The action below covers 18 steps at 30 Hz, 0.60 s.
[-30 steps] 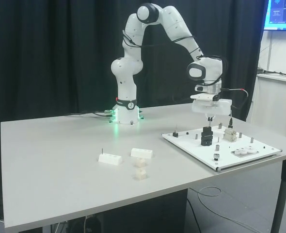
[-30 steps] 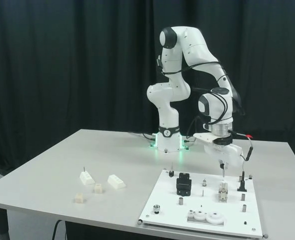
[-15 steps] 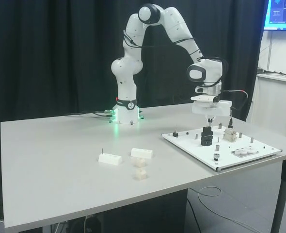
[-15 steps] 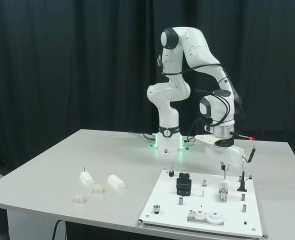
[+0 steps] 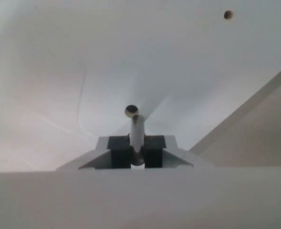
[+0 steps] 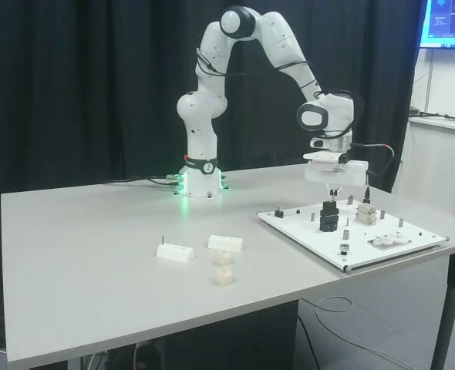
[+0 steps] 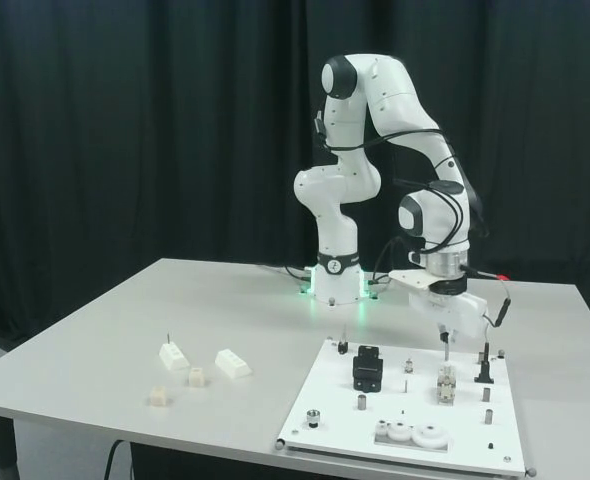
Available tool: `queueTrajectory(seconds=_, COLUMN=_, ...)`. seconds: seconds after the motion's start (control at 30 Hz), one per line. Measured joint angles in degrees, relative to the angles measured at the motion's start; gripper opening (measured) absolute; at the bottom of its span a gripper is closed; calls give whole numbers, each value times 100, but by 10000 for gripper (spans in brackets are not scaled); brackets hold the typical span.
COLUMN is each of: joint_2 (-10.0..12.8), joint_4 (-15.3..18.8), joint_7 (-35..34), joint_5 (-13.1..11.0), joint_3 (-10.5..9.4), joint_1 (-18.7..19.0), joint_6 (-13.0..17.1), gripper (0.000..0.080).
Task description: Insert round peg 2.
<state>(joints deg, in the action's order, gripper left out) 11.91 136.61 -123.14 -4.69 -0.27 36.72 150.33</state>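
My gripper (image 5: 137, 151) is shut on a thin grey round peg (image 5: 137, 133), held upright between the black pads (image 5: 119, 151). The peg's tip hangs just above the white board (image 5: 59, 71), close beside a small round hole (image 5: 131, 110). In the room views the gripper (image 6: 334, 187) (image 7: 444, 335) hovers over the far side of the white board (image 6: 305, 230) (image 7: 333, 400), with the peg (image 7: 445, 343) pointing down.
The board carries a black block (image 6: 329, 216) (image 7: 368, 367), white gears (image 7: 415, 434), a small white fixture (image 7: 445, 385) and several short pegs. Another hole (image 5: 228, 15) lies further off. Three white blocks (image 6: 200, 248) lie on the grey table (image 6: 81, 231).
The wrist and hand have shifted slightly above the far part of the board. The peg stays held in the fingers.
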Motion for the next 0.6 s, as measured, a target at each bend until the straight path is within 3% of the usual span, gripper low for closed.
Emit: queueTrajectory(seconds=0.6, joint_2=23, joint_4=0, joint_7=-46, joint_5=129, joint_3=-4, joint_1=14, joint_6=98, gripper=55)
